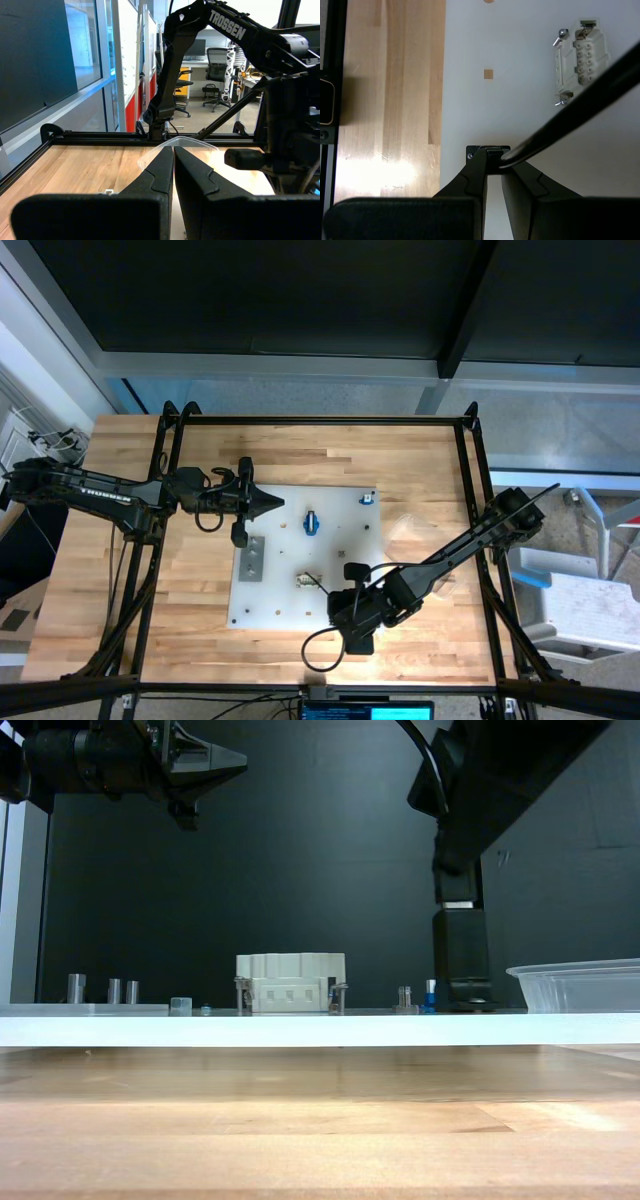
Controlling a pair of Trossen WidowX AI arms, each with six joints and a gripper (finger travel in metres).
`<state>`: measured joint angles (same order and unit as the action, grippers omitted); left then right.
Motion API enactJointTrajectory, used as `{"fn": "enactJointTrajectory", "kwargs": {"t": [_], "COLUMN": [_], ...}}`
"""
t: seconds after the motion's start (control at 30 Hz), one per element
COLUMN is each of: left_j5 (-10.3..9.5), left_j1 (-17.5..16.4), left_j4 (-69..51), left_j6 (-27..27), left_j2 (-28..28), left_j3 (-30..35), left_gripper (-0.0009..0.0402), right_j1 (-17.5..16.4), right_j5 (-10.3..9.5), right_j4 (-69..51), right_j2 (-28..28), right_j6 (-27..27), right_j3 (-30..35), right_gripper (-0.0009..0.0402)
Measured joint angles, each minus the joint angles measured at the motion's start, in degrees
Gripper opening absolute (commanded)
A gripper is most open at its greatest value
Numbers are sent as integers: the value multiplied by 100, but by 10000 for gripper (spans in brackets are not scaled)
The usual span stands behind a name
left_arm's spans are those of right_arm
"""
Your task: Remove the USB connector from the USB hub and place in the container
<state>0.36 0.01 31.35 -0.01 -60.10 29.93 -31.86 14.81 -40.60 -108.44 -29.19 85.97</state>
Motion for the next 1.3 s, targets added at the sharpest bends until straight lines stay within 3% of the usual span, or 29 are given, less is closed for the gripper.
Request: {"fn": "enactJointTrajectory", "kwargs": {"t": [0.5,1.3], "left_j5": [0,0], "left_j1": [0,0], "left_j4": [-2,-2], "left_j6": [2,2], "left_j2": [0,0], "left_j3": [2,0], "left_gripper": [1,1], "right_j1": [15,-221], "right_j5": [20,616], "right_j4": [-251,575], "right_j2": [-68,439], "right_j6": [-26,-354], "right_j3": [153,-728], "right_gripper": [0,0]}}
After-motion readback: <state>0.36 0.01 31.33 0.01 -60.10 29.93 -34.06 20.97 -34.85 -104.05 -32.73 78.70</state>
